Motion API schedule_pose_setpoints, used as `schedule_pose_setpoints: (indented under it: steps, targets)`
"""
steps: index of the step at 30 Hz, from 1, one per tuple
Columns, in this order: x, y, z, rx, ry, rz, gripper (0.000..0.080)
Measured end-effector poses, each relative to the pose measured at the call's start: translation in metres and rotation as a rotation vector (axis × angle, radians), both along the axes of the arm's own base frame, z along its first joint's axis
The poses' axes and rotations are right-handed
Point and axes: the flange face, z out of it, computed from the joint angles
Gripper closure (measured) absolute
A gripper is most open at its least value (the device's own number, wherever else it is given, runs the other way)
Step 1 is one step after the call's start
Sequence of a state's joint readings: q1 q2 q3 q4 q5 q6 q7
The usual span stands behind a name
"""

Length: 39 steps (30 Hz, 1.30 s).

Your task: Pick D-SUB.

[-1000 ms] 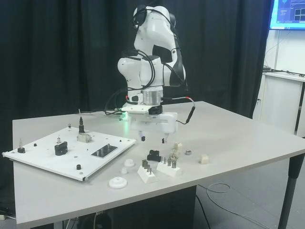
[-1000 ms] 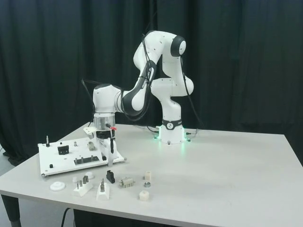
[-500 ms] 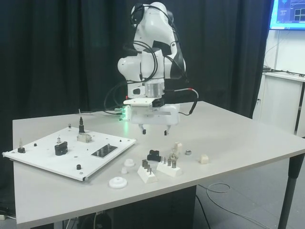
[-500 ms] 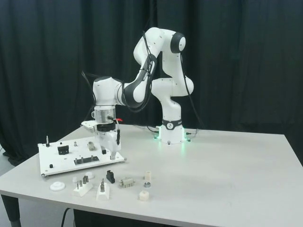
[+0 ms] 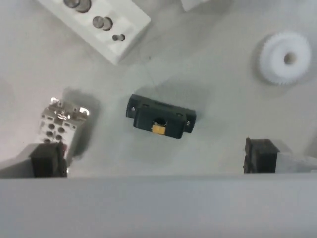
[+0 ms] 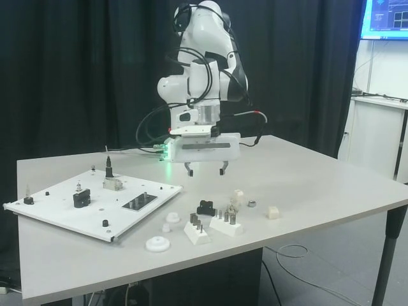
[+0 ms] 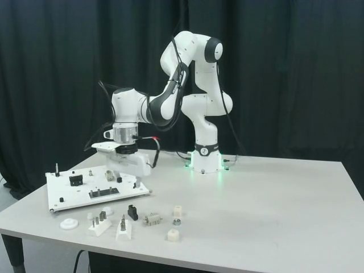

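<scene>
The D-SUB [image 5: 59, 121] is a small grey metal-shelled connector with several holes, lying flat on the grey table [image 6: 306, 178]. It shows in both room views, D-SUB [image 6: 232, 205] and D-SUB [image 7: 151, 219], near the front edge. A black connector [image 5: 160, 117] lies beside it. My gripper [image 6: 204, 169] hangs open well above these parts and holds nothing. In the wrist view the gripper [image 5: 154, 157] has its black fingertips [image 5: 48, 158] spread wide, one of them over the D-SUB's edge.
A white block with metal pins [image 5: 99, 25] and a white gear [image 5: 285, 58] lie close by. The white board [image 6: 64, 210] with mounted parts sits to one side. A white cylinder [image 7: 177, 210], a nut [image 7: 177, 222] and a white cube [image 7: 173, 234] lie near the D-SUB.
The gripper has risen from just above the table and turned about its wrist, staying open. The parts on the table have not moved.
</scene>
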State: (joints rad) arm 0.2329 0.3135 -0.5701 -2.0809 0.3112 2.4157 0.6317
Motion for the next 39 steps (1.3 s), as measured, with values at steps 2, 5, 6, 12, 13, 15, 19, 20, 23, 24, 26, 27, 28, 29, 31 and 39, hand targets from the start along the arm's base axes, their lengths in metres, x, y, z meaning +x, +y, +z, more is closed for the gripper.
schedule_pose_setpoints:
  steps: [2, 5, 6, 12, 13, 15, 19, 20, 23, 24, 26, 27, 28, 29, 31, 39]
  targets:
    - [0.000, 0.000, 0.000, -0.015, 0.003, 0.089, 0.0003]
    - [0.001, 0.001, 0.000, -0.029, 0.004, 0.203, 0.0003]
    - [0.001, 0.002, 0.000, -0.034, 0.004, 0.239, 0.0003]
    - [0.003, 0.005, -0.003, -0.081, 0.011, 0.454, 0.0003]
    - [0.004, 0.006, -0.004, -0.090, 0.012, 0.492, 0.0003]
    - [0.006, 0.008, -0.006, -0.108, 0.015, 0.566, 0.0003]
    - [0.009, 0.012, -0.011, -0.140, 0.023, 0.700, 0.0003]
    - [0.010, 0.013, -0.013, -0.147, 0.026, 0.731, 0.0003]
    - [0.012, 0.017, -0.019, -0.169, 0.039, 0.825, 0.0003]
    - [0.012, 0.018, -0.020, -0.175, 0.044, 0.854, 0.0003]
    - [0.013, 0.021, -0.024, -0.187, 0.057, 0.918, 0.0003]
    - [0.013, 0.022, -0.026, -0.193, 0.065, 0.950, 0.0003]
    - [0.014, 0.023, -0.028, -0.197, 0.072, 0.978, 0.0003]
    - [0.014, 0.025, -0.030, -0.200, 0.079, 1.002, 0.0003]
    - [0.014, 0.028, -0.033, -0.205, 0.095, 1.047, 0.0003]
    - [0.015, 0.038, -0.048, -0.219, 0.149, 1.146, 0.0003]
